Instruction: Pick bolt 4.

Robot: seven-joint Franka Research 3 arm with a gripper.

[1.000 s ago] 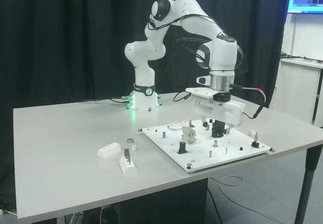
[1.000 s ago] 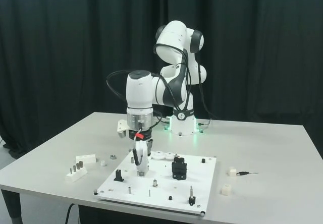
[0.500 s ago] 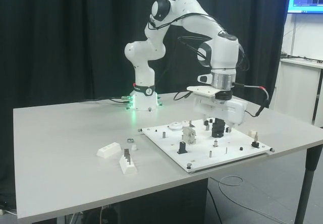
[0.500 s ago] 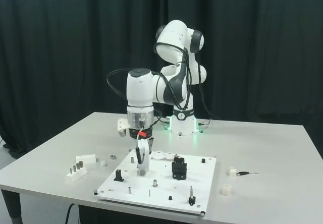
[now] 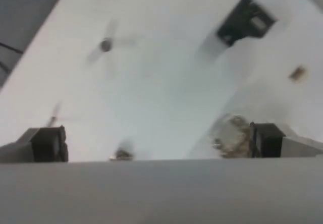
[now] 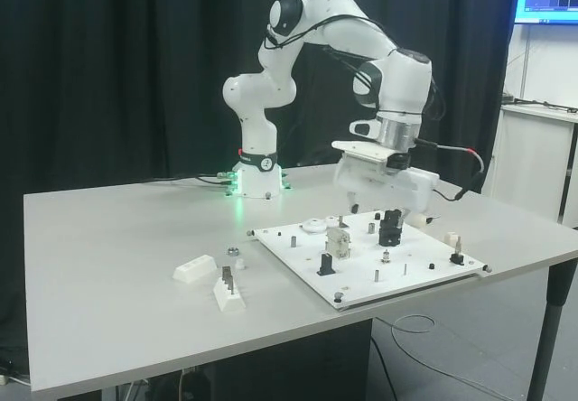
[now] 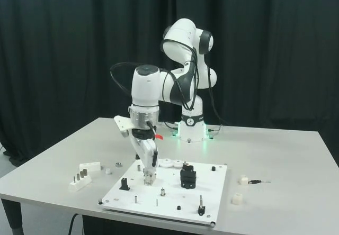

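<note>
My gripper (image 6: 386, 204) hangs tilted a little above the white board (image 6: 361, 284), near the board's middle. In the wrist view the gripper (image 5: 157, 142) is open, its two black fingertips (image 5: 48, 143) far apart with only bare board between them. In the second room view the gripper (image 7: 151, 163) is over the small metal block (image 7: 149, 179). Several short grey bolts stand in a white holder (image 6: 228, 291) on the table beside the board, well away from the gripper; the same holder (image 7: 78, 180) sits at the table's near left corner. Which of them is bolt 4 I cannot tell.
A black clamp (image 6: 390, 228) stands on the board close to the gripper, and a black bracket (image 5: 246, 19) shows in the wrist view. White gears (image 7: 168, 163), thin pegs (image 7: 201, 200) and a second white block (image 6: 194, 267) lie around. Two white cylinders (image 7: 238, 198) sit off the board.
The gripper has lifted off the board and tilted, shifting slightly towards the robot's base. The objects on the board and table have not moved.
</note>
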